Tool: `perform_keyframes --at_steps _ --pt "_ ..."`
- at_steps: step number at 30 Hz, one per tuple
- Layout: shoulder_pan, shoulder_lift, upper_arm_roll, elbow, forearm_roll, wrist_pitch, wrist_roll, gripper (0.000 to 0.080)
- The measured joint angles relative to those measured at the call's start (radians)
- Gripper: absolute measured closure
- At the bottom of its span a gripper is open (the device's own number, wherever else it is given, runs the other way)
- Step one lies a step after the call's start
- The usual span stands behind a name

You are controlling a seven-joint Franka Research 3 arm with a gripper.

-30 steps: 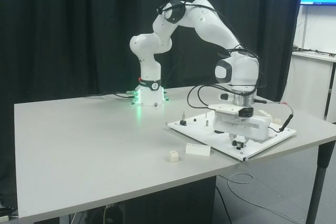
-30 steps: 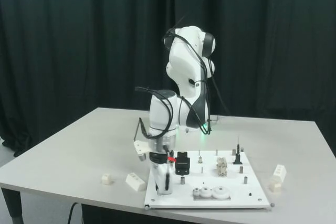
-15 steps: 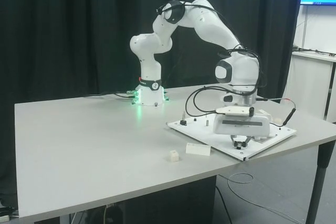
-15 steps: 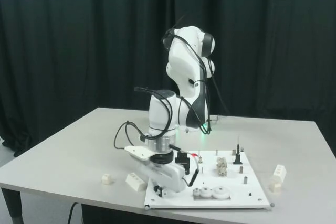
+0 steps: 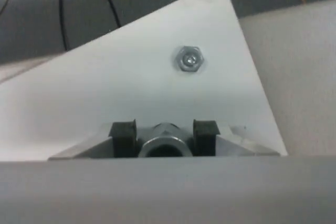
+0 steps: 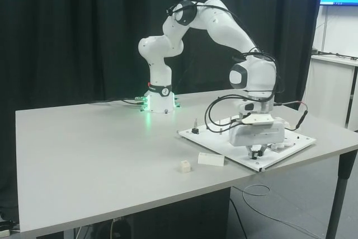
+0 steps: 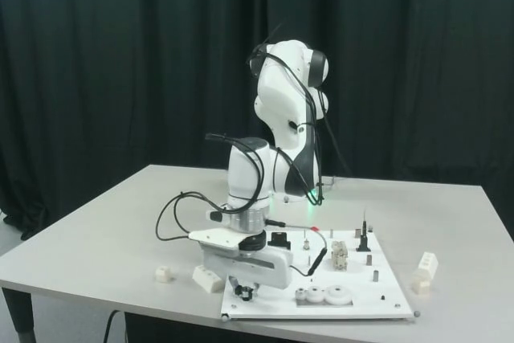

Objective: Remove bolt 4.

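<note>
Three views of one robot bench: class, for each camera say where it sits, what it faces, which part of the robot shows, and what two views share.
Wrist view: on the arm's wrist, looking down at a bolt near the board's corner; tool fingertips show.
First room view: off the table's side, facing the whole arm.
Second room view: before the table, facing the arm and black curtain.
Both room views share arm, board and table.

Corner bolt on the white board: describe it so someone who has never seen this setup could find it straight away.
Start at the white board lying on the grey table, and go to the corner where the gripper hangs low. In the wrist view, the bolt sits just inside that corner's tip. It is a single hex head lying flat, unlike the upright pegs farther in.
</note>
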Motion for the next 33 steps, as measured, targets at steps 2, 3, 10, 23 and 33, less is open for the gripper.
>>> perform_keyframes --at_steps 2,3,10,23,33 --pt "0.0 0.0 0.0 0.0 0.0 0.0 -0.043 0.0574" --pt "0.0 0.0 0.0 0.0 0.0 0.0 -0.068 0.0574" --pt "0.0 0.0 0.002 0.0 0.002 0.0 -0.259 0.0574" --pt "-0.002 0.0 0.002 0.002 0.025 -0.011 -0.635 0.0574" --pt "-0.011 -0.004 0.002 0.036 0.034 -0.066 -0.876 0.0574"
